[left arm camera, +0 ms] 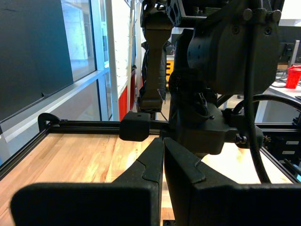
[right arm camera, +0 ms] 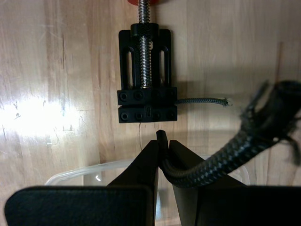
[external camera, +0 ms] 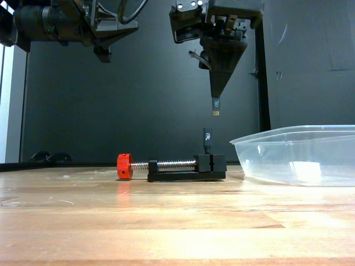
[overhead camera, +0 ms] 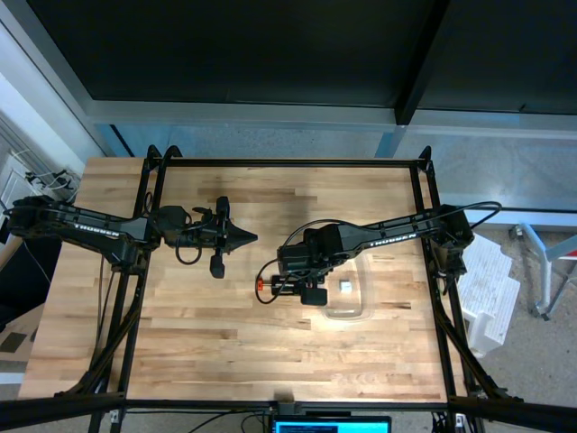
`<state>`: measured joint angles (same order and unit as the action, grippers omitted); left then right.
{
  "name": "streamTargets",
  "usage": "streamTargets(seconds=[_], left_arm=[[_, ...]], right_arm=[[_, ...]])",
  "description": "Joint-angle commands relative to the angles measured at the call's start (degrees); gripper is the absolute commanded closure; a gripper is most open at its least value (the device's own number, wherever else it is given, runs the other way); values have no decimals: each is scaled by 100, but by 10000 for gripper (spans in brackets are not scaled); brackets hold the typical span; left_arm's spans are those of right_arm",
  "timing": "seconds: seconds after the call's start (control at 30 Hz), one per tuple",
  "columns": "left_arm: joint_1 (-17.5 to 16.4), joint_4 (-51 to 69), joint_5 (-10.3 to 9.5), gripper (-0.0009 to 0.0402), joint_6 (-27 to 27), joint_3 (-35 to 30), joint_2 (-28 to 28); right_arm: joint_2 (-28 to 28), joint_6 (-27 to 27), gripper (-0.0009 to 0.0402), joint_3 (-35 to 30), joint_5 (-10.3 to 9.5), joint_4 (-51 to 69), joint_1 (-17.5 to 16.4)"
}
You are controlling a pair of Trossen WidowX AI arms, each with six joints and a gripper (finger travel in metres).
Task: Pick the USB-C connector and install on taskboard
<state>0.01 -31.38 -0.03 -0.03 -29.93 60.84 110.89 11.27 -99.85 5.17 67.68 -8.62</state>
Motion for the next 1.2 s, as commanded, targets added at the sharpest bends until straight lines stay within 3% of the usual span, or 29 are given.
streamTargets(seconds=[0.03,0.33,1.2], left_arm=[[0,0,0,393,0,-2,2],[0,0,0,393,0,-2,2],[-2,0,0,393,0,-2,2]], right_arm=[[26,28,393,-22,2,-107,-4],[387,28,393,-358,42,-17,-20],[389,184,394,-249,42,-127,-55]])
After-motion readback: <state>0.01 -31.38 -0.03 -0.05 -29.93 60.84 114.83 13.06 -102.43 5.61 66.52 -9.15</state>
